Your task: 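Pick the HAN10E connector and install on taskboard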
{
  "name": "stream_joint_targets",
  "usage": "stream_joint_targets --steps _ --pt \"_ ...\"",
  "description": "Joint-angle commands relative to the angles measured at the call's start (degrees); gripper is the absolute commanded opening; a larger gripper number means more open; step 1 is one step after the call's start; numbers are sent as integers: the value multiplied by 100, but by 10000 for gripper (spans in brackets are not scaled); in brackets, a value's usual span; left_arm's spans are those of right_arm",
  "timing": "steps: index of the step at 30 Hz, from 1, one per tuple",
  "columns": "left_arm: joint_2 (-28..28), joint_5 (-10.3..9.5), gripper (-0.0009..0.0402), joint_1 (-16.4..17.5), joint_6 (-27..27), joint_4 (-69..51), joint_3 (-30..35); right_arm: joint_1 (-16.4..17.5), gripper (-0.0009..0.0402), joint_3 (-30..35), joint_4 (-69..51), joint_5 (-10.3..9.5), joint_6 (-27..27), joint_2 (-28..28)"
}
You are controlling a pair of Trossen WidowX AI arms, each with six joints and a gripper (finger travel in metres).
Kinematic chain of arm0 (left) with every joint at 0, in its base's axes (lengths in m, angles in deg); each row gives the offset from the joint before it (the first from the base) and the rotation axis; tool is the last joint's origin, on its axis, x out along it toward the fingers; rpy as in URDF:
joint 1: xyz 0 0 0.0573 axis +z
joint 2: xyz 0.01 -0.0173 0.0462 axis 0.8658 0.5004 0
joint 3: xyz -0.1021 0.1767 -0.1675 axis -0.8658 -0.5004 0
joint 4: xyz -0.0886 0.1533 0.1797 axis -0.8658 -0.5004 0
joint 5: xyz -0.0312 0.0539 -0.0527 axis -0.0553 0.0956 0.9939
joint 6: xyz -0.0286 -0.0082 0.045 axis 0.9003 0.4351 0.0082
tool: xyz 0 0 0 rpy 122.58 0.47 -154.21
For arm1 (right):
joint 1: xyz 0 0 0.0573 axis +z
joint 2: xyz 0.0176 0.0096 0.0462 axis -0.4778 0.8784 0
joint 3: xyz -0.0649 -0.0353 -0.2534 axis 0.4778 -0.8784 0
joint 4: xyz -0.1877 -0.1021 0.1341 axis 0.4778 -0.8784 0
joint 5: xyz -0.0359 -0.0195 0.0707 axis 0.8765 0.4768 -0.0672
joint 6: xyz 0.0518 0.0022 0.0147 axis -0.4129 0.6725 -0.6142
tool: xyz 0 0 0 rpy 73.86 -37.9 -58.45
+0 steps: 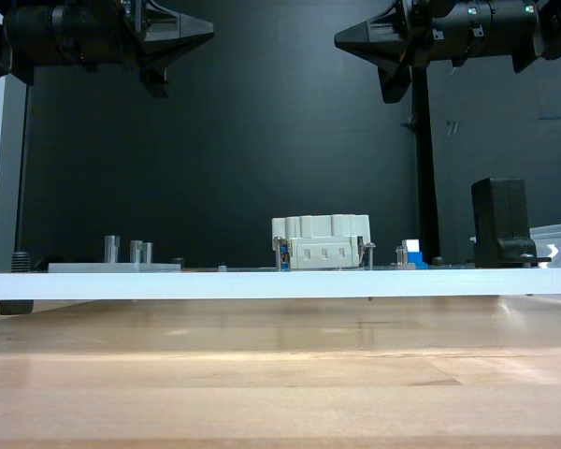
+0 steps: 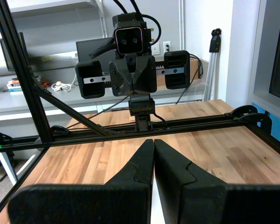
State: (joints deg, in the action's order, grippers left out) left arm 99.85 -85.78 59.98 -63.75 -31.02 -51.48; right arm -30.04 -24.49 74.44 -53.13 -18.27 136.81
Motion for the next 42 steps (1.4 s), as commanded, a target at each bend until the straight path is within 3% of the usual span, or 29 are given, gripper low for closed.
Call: stream_joint_targets --steps 1,19,29,34,36,39,42 --pt "2 2 1 -2 0 2 0 2 0 2 382 -4 302 2" --pt "2 2 1 0 0 2 0 11 0 26 -127 15 79 -146" --pt "2 2 1 -2 0 2 0 203 0 1060 -3368 7 85 -184" --pt "2 2 1 -2 0 0 0 323 0 1600 -4854 9 -177 -184" --pt "2 2 1 -2 0 2 0 413 0 1797 -5366 116 -175 -184" --pt "2 2 1 -2 0 2 0 636 0 2116 -6124 487 -188 -144" --pt "2 2 1 -2 0 2 0 839 0 2457 -6870 610 -310 -50"
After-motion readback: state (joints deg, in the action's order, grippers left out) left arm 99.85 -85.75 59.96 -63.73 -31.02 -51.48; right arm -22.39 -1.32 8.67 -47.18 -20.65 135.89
